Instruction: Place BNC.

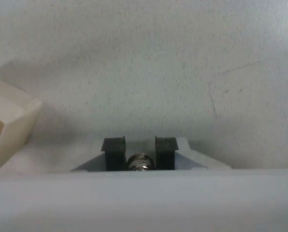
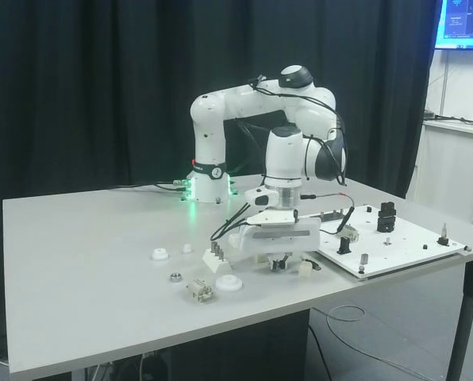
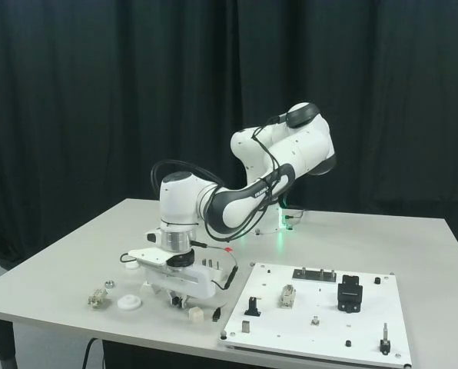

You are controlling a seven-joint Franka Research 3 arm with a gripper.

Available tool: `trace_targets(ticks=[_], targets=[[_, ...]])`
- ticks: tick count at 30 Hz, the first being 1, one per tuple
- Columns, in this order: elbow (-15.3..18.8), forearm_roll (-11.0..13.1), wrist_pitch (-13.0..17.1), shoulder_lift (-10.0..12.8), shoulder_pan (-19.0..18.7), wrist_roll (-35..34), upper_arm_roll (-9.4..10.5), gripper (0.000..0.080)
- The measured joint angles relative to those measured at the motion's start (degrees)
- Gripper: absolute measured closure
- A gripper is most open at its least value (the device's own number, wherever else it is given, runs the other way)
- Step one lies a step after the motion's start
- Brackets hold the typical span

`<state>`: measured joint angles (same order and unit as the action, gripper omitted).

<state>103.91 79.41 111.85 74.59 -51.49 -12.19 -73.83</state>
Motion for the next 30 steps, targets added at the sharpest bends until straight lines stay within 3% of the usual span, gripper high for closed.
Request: trace_targets(ticks=[21,30], targets=[[-1.17,-0.48,-1.14,0.22,1.88,0.32,0.94,0.0676],[-1.36,-0.47,-1.24,0.22,2.24,-4.38,0.95,0.0676]])
